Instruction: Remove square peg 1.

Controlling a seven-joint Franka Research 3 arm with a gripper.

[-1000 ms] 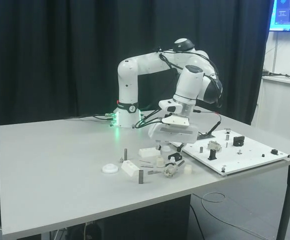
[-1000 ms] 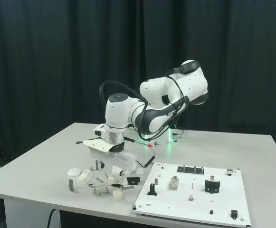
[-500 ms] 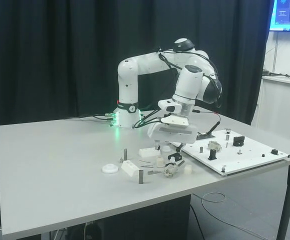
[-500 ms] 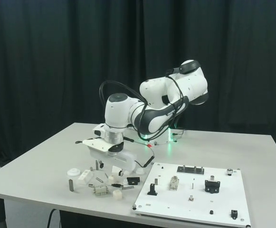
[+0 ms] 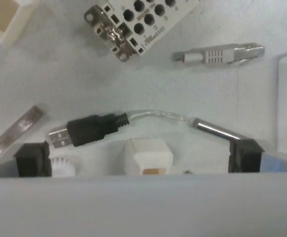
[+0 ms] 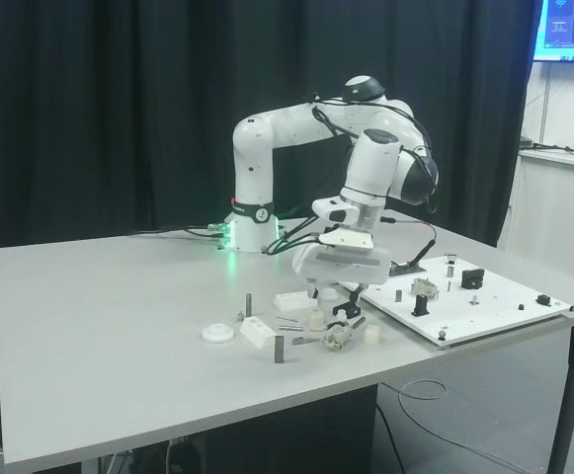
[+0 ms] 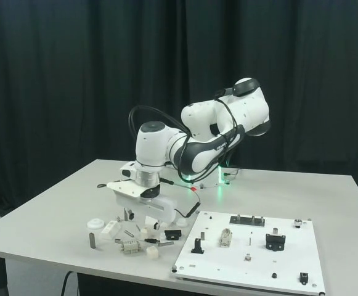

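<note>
Pincer (image 5: 138, 159) spread wide, holding nothing, low over loose parts on the counter (image 6: 119, 296). A white square block (image 5: 150, 152), likely the peg, sits between the fingers (image 5: 32, 159), off the board (image 6: 484, 301) at three o'clock. Best rise straight, clearing the USB cable (image 5: 91, 129).

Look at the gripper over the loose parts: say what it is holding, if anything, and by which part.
Nothing is held. The gripper is open over the table; the white block lies between its fingers, untouched.

grey table (image 6: 109, 316) with white board (image 6: 484, 306)
</note>
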